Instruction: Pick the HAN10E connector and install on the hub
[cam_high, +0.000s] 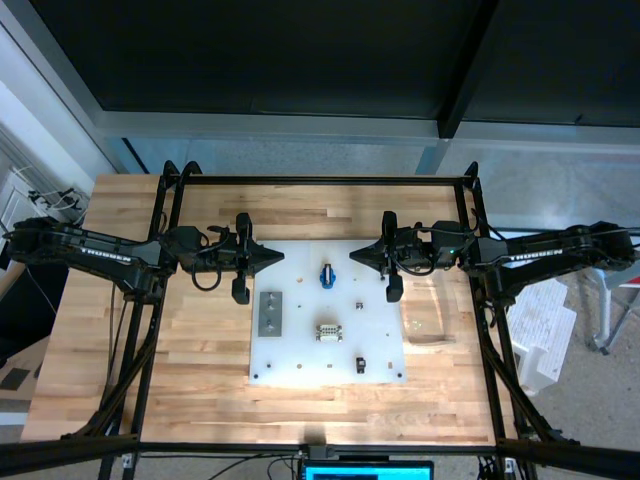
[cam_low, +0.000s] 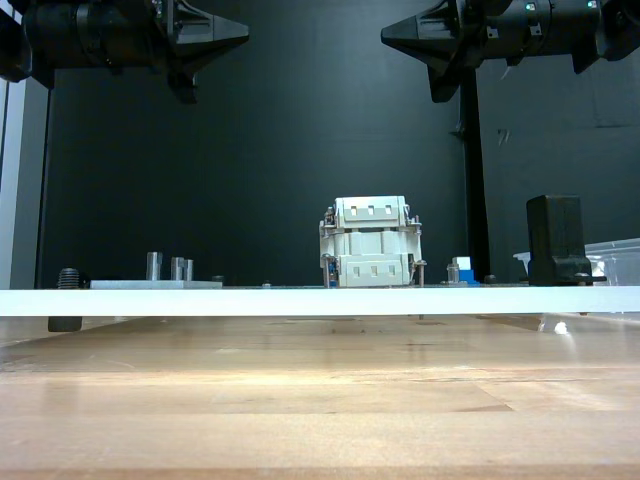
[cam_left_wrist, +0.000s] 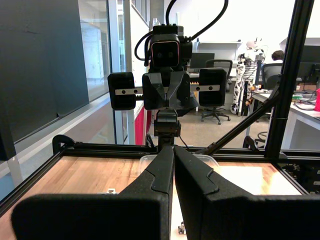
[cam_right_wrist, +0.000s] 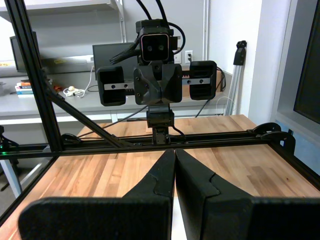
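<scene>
The pale grey HAN10E connector (cam_high: 327, 331) stands near the middle of the white board. In the low view the connector (cam_low: 372, 212) forms the top of a stack, sitting on the beige-grey hub (cam_low: 375, 268) with its metal end tabs. My left gripper (cam_high: 279, 256) hovers high over the board's far left edge, shut and holding nothing. My right gripper (cam_high: 353, 256) faces it from the right at the same height, also shut and holding nothing. Both are well above and behind the stack. Each wrist view shows shut fingers (cam_left_wrist: 172, 148) (cam_right_wrist: 174, 150) pointing at the other arm.
On the white board (cam_high: 300, 365) are a blue upright part (cam_high: 327, 276), a grey metal block (cam_high: 270, 312) with two holes and a small black part (cam_high: 360, 362). A clear plastic container (cam_high: 432, 312) lies on the wood right of the board. Black frame rails edge the table.
</scene>
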